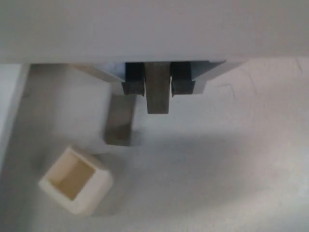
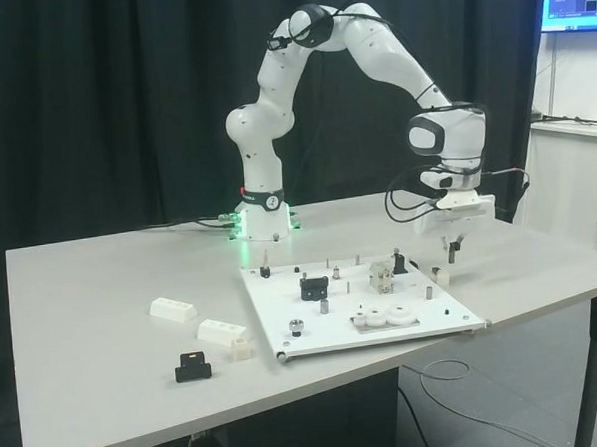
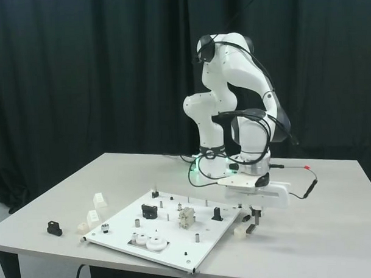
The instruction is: Place square peg 3.
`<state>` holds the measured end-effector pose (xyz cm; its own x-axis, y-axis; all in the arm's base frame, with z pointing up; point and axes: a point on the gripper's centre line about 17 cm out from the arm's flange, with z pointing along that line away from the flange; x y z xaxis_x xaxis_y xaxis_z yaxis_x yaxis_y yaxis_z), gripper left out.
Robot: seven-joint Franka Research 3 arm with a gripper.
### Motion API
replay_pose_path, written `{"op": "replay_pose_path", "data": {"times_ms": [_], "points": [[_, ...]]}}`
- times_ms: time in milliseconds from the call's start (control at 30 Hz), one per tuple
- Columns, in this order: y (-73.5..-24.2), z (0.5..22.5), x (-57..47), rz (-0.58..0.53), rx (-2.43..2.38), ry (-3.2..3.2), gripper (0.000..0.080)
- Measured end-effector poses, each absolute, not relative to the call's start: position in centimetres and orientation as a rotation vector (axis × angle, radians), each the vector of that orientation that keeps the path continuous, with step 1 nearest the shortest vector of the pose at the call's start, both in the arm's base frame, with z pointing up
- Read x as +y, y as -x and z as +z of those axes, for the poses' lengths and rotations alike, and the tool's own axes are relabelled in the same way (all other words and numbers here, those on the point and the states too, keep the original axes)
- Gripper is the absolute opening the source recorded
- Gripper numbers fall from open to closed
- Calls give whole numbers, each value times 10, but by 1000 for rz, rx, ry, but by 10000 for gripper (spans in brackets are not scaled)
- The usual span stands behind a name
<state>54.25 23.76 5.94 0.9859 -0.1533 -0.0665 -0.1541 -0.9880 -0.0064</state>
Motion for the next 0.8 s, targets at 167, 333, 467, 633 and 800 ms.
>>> {"op": "replay_pose_path", "data": {"times_ms": [167,333,467,633,800], "points": [[-541,49,243,90,251,3122,114],[-538,43,245,90,252,3126,114],[-536,40,246,93,253,3128,114],[-535,39,247,95,252,3129,296],[-535,39,248,94,261,3129,296]]}}
